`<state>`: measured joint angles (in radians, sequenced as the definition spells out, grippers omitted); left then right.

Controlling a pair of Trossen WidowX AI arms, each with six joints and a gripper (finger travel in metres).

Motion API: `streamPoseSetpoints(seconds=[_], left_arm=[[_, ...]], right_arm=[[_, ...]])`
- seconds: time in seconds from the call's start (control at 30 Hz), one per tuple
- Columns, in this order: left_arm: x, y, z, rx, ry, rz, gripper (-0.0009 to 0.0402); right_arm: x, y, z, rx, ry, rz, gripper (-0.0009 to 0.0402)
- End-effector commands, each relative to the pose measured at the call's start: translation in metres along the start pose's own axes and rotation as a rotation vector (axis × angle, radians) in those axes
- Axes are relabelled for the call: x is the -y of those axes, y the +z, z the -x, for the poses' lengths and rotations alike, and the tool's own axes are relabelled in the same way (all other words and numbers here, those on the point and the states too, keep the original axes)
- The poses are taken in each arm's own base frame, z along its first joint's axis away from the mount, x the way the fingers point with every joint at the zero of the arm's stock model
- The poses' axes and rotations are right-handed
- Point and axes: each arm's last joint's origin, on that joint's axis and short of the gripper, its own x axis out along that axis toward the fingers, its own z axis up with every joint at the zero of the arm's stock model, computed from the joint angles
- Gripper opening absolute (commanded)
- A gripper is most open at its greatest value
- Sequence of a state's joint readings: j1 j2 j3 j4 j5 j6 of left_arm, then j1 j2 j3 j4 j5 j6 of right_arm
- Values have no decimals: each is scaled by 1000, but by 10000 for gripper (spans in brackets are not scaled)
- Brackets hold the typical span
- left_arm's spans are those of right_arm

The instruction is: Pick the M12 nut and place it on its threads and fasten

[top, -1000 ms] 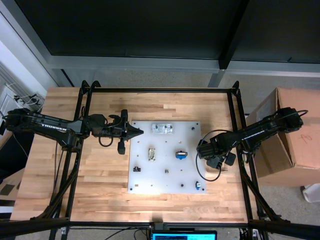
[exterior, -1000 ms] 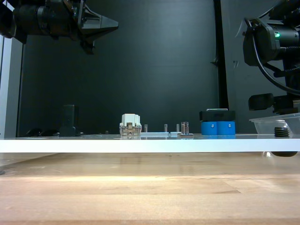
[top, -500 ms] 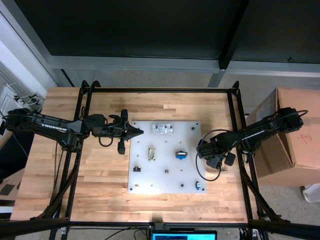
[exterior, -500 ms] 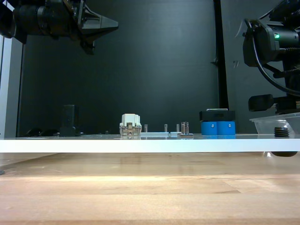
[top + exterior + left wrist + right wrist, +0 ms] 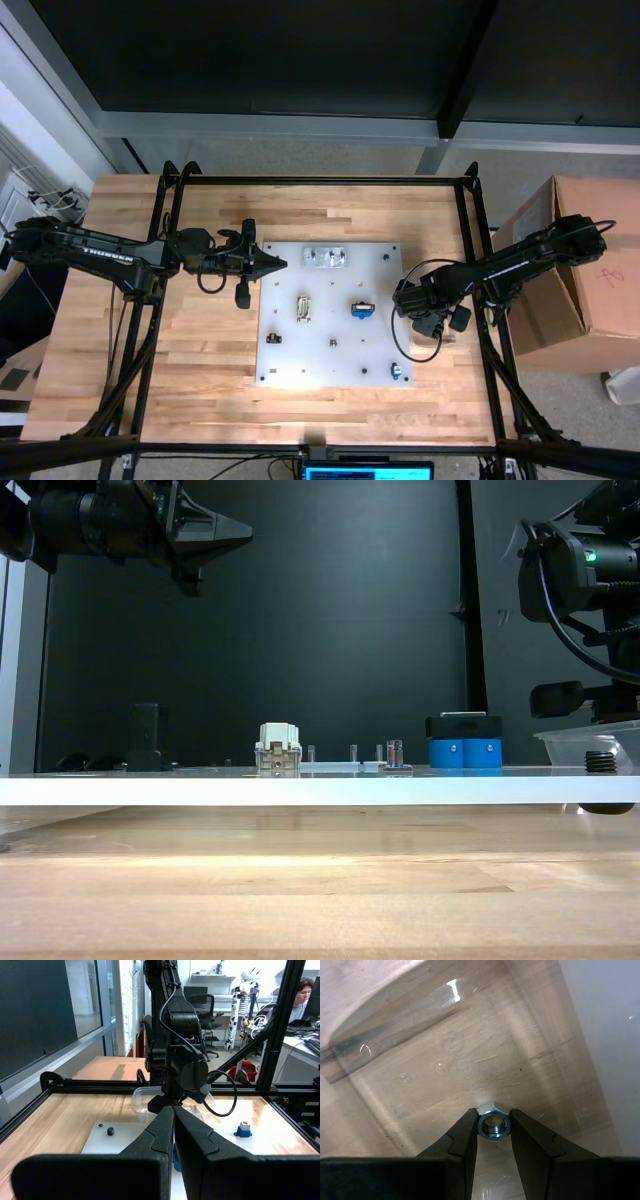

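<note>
Cardboard box point(image 5: 585, 270), grey floor point(image 5: 300, 160), black backdrop point(image 5: 330, 610)

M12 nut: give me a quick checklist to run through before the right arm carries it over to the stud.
1. Grip: right gripper shut on the M12 nut, fingers on opposite sides: ok.
2. Nut clear of the clear tray: not ok, held inside it.
3. Stud bare, ribs showing: ok.
4. Left gripper away from the stud, shut, raised over the board's left edge: ok.
5. Nut level for threading: cannot tell.
</note>
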<state>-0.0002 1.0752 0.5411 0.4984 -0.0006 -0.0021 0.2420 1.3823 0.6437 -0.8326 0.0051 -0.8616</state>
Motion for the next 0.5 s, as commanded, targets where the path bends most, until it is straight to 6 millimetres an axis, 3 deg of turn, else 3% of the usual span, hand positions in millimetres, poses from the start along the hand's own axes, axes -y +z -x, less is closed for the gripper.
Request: streamPoseSetpoints(seconds=[0.03, 0.5], left_arm=[[0, 0, 0, 1, 0, 0, 0], [0, 0, 0, 1, 0, 0, 0]], right_arm=[[1, 1, 3, -1, -3, 0, 32], [11, 21, 55, 26, -36, 63, 20]])
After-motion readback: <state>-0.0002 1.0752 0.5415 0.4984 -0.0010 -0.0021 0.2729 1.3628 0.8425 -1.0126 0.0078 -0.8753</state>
